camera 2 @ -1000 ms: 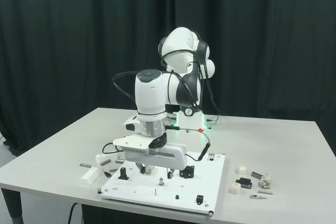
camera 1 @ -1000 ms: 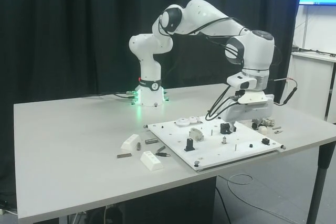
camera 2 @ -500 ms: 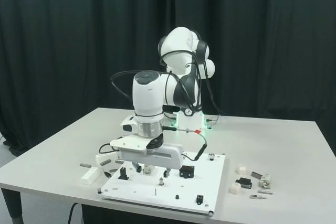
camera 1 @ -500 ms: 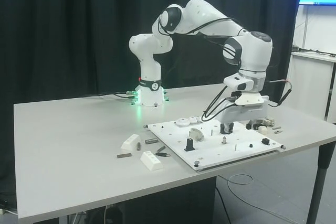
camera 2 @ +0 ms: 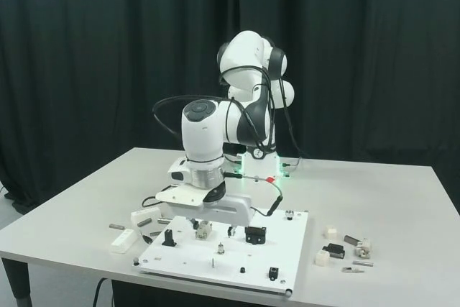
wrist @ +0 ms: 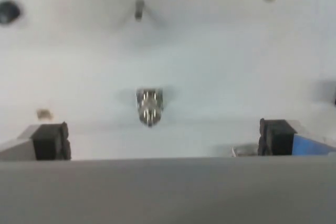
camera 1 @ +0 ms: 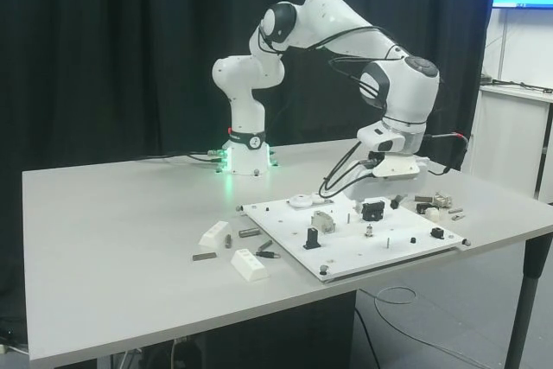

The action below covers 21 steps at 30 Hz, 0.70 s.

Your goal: Remove round peg 1.

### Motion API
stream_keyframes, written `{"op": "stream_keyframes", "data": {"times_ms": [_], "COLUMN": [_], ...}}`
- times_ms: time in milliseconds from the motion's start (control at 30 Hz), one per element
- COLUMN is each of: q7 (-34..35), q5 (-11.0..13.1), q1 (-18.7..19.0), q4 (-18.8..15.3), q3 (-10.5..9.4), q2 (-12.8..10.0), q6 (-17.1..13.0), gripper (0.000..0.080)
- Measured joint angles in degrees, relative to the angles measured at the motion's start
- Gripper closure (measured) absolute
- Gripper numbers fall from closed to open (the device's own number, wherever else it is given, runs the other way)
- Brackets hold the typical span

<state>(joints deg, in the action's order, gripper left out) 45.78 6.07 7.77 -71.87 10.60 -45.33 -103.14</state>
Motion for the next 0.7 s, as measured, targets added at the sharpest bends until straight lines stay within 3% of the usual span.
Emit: {"op": "stream_keyframes", "data": {"times_ms": [133,267,500,700], "q7": [0.1,0.37,1.26,2.31], "q5": [0.07,0.37,1.59,1.92], "q1": [0.39,0.69,1.71,2.58], "q4": [-4.0,-7.69,-13.5,-16.69], "q3": [-0.07,-0.34,-0.44,-0.43], "q2": [2.42,4.52,7.11,7.6], "q6": [-0.33,-2.63,-10.1,-17.24], "gripper": [0.0003,0.0003,0.0003,0.0003]}}
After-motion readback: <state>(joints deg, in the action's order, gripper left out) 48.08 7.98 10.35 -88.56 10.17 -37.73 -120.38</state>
